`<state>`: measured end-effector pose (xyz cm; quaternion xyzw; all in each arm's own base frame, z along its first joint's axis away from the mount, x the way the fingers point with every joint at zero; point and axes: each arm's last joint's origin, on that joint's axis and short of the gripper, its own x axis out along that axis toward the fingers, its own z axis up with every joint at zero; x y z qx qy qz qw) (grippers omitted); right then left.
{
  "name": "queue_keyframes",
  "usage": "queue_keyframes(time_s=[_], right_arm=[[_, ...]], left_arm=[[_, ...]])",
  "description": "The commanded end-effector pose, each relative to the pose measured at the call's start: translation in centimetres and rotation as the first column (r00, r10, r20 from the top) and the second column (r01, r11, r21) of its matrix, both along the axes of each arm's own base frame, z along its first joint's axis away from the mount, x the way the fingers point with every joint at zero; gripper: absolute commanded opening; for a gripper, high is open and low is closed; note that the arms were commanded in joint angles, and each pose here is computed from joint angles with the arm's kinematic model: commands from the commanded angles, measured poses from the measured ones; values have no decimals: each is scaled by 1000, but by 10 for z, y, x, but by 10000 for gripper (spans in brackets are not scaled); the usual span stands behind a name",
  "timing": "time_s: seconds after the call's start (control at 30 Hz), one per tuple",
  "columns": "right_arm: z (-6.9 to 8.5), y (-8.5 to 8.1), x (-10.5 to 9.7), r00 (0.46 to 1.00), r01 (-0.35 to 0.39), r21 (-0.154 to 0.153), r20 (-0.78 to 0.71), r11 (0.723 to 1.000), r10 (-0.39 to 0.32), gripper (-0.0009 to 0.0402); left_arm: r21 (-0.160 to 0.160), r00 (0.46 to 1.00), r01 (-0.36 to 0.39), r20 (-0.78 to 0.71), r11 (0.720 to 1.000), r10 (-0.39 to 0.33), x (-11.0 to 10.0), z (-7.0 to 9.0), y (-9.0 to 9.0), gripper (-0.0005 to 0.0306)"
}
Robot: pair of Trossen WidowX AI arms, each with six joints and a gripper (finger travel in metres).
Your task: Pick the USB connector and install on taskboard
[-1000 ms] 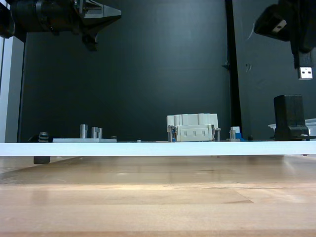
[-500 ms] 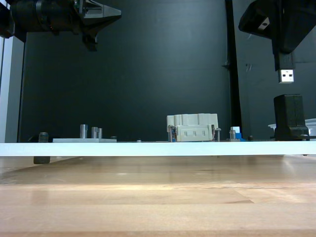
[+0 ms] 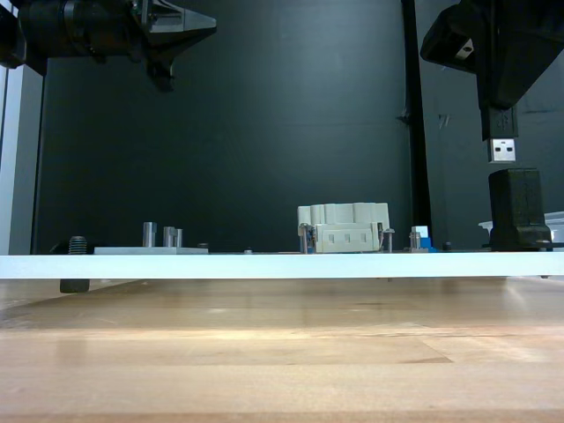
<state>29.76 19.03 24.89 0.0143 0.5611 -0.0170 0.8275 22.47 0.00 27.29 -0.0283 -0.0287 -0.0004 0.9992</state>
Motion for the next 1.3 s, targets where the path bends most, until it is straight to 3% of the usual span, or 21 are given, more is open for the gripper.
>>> queue_keyframes(time_s=[0.03, 0.3, 1.3], right_arm=[[-1, 0, 0, 1000, -2, 6, -6, 1000, 2, 0], [-3, 1, 0, 1000, -11, 21, -11, 1000, 11, 0], [-6, 1, 0, 999, -31, 2, -16, 1000, 31, 0]], left_arm=[[0, 1000, 0, 0, 1000, 0, 0, 0, 0, 0], [0, 1000, 0, 0, 1000, 0, 0, 0, 0, 0], [0, 1000, 0, -1, 1000, 0, 0, 0, 0, 0]])
